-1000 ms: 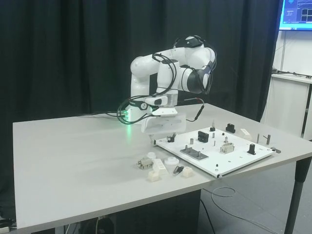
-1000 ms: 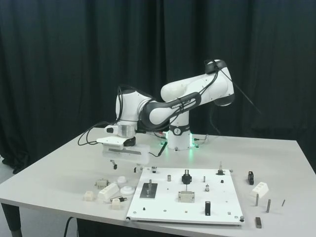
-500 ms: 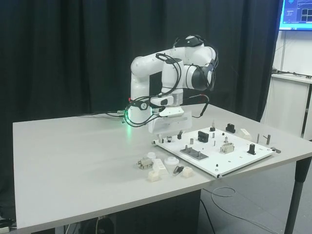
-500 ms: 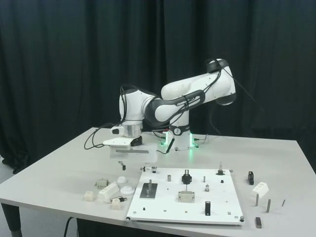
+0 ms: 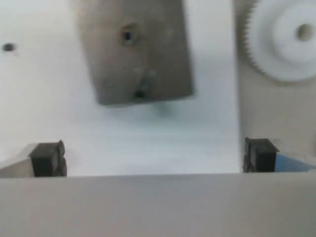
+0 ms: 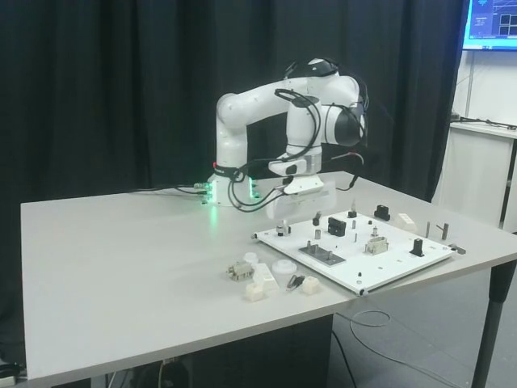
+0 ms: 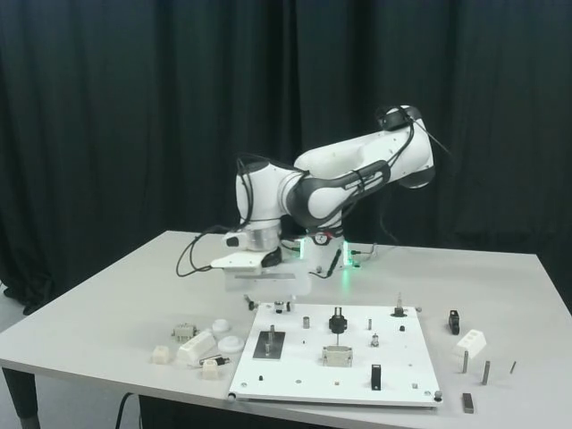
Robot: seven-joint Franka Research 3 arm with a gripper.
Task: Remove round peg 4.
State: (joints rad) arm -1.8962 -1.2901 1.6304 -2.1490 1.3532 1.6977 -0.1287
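White two-finger gripper (image 5: 153, 158), jaws wide apart and holding nothing, hovers above the flat white assembly board's (image 7: 407, 368) edge, grey metal plate (image 5: 138, 49) beneath.

White rounded arm (image 7: 357, 170) with black joint bands, looped black cables, green-lit base (image 7: 323, 259), black fingertip pads (image 5: 48, 159).

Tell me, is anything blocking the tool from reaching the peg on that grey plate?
Nothing visible does. The white robot's tool hangs open above the white board, and only air lies between it and the upright grey metal peg on the grey plate. The white gear sits aside.
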